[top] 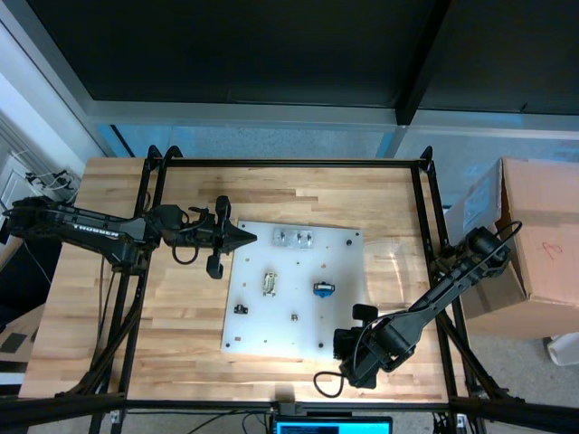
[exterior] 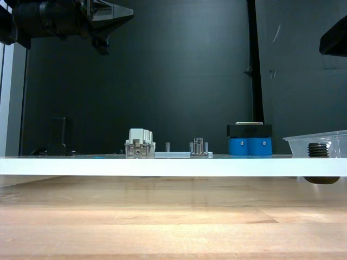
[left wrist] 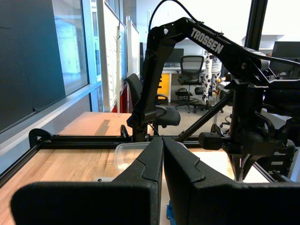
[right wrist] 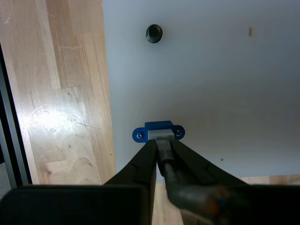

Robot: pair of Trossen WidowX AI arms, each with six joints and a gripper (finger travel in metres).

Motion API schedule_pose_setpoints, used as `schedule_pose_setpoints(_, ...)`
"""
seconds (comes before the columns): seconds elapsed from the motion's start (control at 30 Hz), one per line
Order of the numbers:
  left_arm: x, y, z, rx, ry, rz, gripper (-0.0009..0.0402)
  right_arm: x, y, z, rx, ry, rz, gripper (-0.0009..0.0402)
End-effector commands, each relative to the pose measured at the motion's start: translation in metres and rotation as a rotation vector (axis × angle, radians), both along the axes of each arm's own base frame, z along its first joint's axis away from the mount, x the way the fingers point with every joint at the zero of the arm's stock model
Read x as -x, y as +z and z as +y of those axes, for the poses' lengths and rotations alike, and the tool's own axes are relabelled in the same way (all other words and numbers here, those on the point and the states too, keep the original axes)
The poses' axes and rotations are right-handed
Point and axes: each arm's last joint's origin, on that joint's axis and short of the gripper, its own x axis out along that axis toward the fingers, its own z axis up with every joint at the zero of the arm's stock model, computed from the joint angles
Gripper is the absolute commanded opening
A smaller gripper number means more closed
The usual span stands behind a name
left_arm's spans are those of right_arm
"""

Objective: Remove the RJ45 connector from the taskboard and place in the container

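My right gripper is shut on the RJ45 connector, a small grey plug whose dark cable runs back between the fingers. It hangs high over the white taskboard, clear of its blue seat, which lies far below. In the high view the right gripper is above the board's near right corner, and the cable loops beside it. The blue seat stands mid-board. The clear container sits on the wood right of the board. My left gripper hovers shut over the board's left edge, holding nothing.
Other fixtures stand on the board: a grey connector block, a metal bracket and small black pieces. A black frame rims the table. A cardboard box stands off the right side. A laptop sits at the near edge.
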Motion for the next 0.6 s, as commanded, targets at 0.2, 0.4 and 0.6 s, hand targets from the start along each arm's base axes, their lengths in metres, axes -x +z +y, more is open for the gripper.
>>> schedule_pose_setpoints(0.2, 0.0, 0.0, 0.0, 0.0, 0.0, 0.0, 0.0, 0.0, 0.0, 0.0, -0.007, -0.002, 0.001, 0.0002)
schedule_pose_setpoints(0.4, 0.0, 0.0, 0.0, 0.0, 0.0, 0.0, 0.0, 0.002, 0.009, -0.002, -0.024, -0.002, -0.018, -0.0001)
schedule_pose_setpoints(0.6, 0.0, 0.0, 0.0, 0.0, 0.0, 0.0, 0.0, 0.004, 0.019, -0.006, -0.034, -0.008, -0.042, 0.0)
